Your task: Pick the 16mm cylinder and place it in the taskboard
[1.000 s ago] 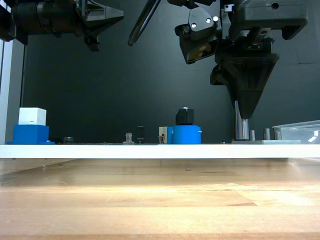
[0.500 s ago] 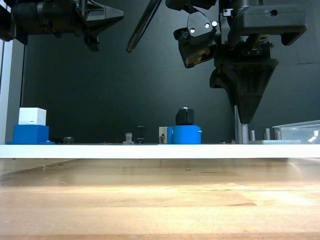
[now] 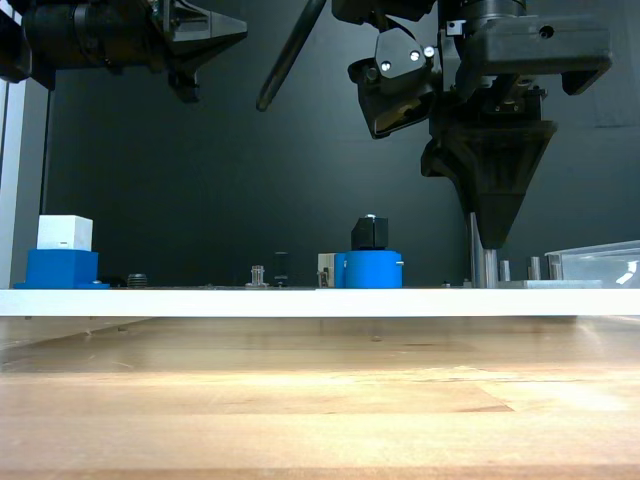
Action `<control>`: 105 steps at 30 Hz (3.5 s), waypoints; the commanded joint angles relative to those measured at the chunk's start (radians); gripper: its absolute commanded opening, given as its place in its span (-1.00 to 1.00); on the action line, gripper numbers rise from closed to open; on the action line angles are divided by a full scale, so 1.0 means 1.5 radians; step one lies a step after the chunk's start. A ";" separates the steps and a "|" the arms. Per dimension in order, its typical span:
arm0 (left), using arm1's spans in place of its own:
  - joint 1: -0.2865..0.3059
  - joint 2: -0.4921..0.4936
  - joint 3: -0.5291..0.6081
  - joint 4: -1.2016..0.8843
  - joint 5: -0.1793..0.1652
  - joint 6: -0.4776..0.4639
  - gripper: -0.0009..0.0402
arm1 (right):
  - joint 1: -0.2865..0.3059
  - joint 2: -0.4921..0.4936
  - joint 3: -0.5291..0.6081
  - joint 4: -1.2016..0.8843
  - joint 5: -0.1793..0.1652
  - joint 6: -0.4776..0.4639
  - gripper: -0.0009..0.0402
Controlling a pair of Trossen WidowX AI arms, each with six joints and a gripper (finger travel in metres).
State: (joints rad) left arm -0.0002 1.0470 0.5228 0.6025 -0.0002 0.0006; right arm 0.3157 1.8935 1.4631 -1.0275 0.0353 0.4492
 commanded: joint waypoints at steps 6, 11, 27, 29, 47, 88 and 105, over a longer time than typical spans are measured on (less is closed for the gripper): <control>0.000 0.000 0.000 0.000 0.000 0.000 -0.96 | 0.000 -0.001 0.000 -0.001 0.001 0.005 -0.84; 0.000 0.000 0.000 0.000 0.000 0.000 -0.96 | 0.000 -0.001 0.000 0.001 0.001 0.005 -0.84; 0.000 0.000 0.000 0.000 0.000 0.000 -0.96 | 0.000 0.020 -0.005 0.026 -0.001 0.005 -0.84; 0.000 0.000 0.000 0.000 0.000 0.000 -0.96 | 0.000 0.020 -0.006 0.027 -0.001 0.005 -0.84; 0.000 0.000 0.000 0.000 0.000 0.000 -0.96 | 0.001 0.019 -0.013 0.031 -0.001 0.007 -0.84; 0.000 0.000 0.000 0.000 0.000 0.000 -0.96 | 0.001 -0.034 -0.013 0.012 0.017 0.011 -0.22; 0.000 0.000 0.000 0.000 0.000 0.000 -0.96 | 0.001 -0.095 -0.013 0.007 0.017 0.010 -0.22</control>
State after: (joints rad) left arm -0.0002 1.0470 0.5224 0.6022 -0.0006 0.0006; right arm 0.3168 1.7561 1.4437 -1.0157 0.0605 0.4644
